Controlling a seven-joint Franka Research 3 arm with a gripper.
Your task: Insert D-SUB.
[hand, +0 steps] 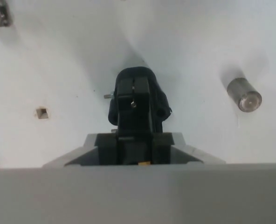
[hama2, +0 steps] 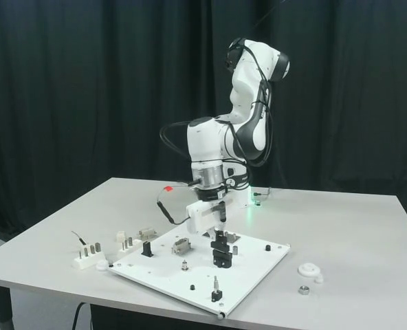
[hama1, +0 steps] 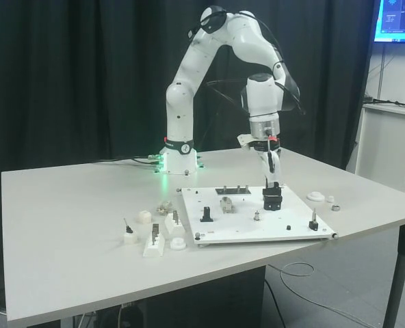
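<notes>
The black D-SUB connector (hand: 137,100) stands upright on the white board (hand: 198,56), near the board's edge on the side away from the loose white holders. My gripper (hand: 134,140) is directly above it, and its black fingers close on the connector's upper part. In the first room view the gripper (hama1: 270,179) comes down onto the connector (hama1: 272,198). The second room view shows the same, with the gripper (hama2: 219,230) on top of the connector (hama2: 221,253). The connector's lower end and whatever it sits in are hidden beneath its body.
A metal peg (hand: 244,94) and a small square hole (hand: 42,112) lie on the board on either side of the connector. The board (hama1: 237,229) carries several small black and metal fixtures. White holders (hama1: 154,239) sit beside it, and a white gear (hama1: 316,196) lies on the opposite side.
</notes>
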